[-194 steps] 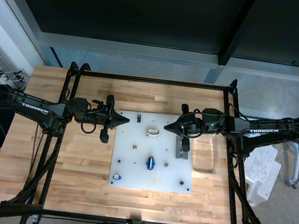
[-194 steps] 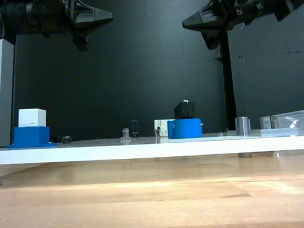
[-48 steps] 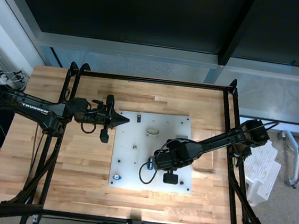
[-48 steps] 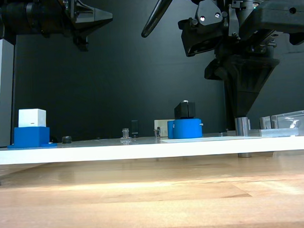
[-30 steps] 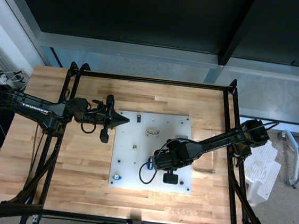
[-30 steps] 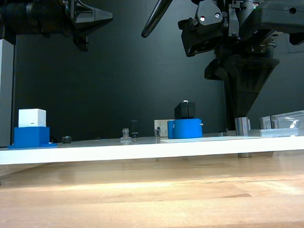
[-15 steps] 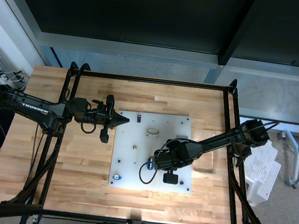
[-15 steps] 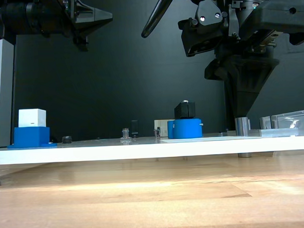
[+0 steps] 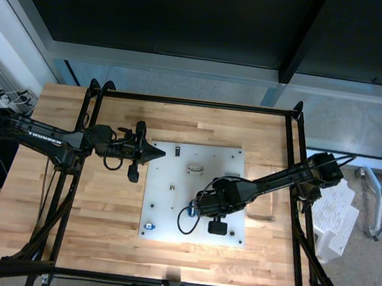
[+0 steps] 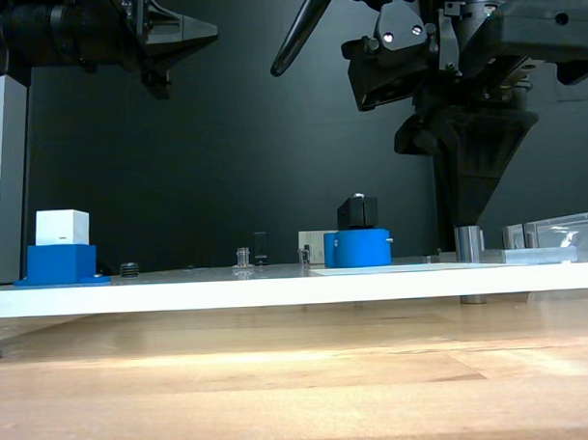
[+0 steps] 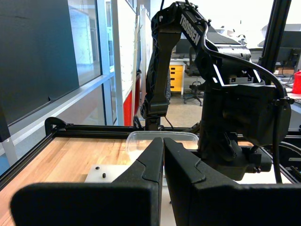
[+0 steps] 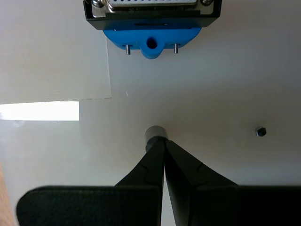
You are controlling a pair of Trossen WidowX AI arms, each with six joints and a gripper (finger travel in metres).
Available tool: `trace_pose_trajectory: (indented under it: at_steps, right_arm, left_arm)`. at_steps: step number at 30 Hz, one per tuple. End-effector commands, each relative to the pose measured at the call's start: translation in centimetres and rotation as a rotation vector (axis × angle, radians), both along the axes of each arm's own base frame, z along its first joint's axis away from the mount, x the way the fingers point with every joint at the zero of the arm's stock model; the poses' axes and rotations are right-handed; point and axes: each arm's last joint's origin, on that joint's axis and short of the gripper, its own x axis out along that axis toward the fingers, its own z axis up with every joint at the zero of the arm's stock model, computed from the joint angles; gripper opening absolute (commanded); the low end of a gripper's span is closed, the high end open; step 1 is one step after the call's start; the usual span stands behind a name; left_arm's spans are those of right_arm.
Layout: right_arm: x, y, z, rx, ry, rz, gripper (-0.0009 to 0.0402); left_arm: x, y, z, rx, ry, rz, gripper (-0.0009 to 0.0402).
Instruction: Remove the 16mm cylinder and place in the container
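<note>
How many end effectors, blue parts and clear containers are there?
End effectors: 2 (left end effector high up near white square board, right end effector above grey metal cylinder)
Blue plastic parts: 2
Clear plastic containers: 1
Total: 5

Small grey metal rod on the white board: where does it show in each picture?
Low view: rod stands just below the right gripper.
Right wrist view: rod at the shut fingertips.
High view: hidden under that gripper.
Left wrist view: not seen; left gripper, shut, raised over the board's far left corner.
Shared landmark: blue fitting.
</note>
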Motion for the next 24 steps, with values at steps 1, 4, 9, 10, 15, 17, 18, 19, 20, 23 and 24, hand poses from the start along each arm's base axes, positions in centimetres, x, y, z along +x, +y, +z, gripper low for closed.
trace_pose_trajectory:
  at_steps: [1, 4, 9, 10, 15, 17, 18, 19, 20, 23, 24]
  right_arm:
    - [0.1, 0.0, 1.0, 0.004, -0.029, -0.004, 0.0]
    - [-0.1, 0.0, 1.6, 0.009, -0.04, -0.008, 0.0008]
    - [-0.7, -0.2, 2.8, 0.016, -0.057, -0.018, 0.0042]
    - [-0.7, -0.2, 2.8, 0.017, -0.055, -0.023, 0.0049]
    - [-0.6, -0.2, 2.6, 0.008, -0.054, -0.023, 0.0092]
    - [-0.6, -0.1, 2.4, 0.007, -0.052, -0.022, 0.0115]
    - [-0.5, -0.1, 2.3, 0.004, -0.053, -0.021, 0.0128]
    - [-0.4, 0.0, 2.1, -0.006, -0.052, -0.024, 0.0142]
    - [-0.5, 0.0, 2.0, -0.019, -0.052, -0.027, 0.0156]
    - [-0.4, 0.2, 1.3, -0.027, -0.03, -0.02, 0.0194]
    - [-0.3, 0.3, 0.9, -0.029, -0.024, -0.019, 0.0204]
  left_arm:
    - [0.0, 0.0, 0.0, 0.0, 0.0, 0.0, 0.0]
    - [0.0, 0.0, 0.0, 0.0, 0.0, 0.0, 0.0]
    - [0.0, 0.0, 0.0, 0.0, 0.0, 0.0, 0.0]
    - [0.0, 0.0, 0.0, 0.0, 0.0, 0.0, 0.0]
    - [0.0, 0.0, 0.0, 0.0, 0.0, 0.0, 0.0]
    - [0.0, 0.0, 0.0, 0.0, 0.0, 0.0, 0.0]
    - [0.0, 0.0, 0.0, 0.0, 0.0, 0.0, 0.0]
    - [0.0, 0.0, 0.0, 0.0, 0.0, 0.0, 0.0]
    - [0.0, 0.0, 0.0, 0.0, 0.0, 0.0, 0.0]
    - [0.0, 0.0, 0.0, 0.0, 0.0, 0.0, 0.0]
    - [0.0, 0.0, 0.0, 0.0, 0.0, 0.0, 0.0]
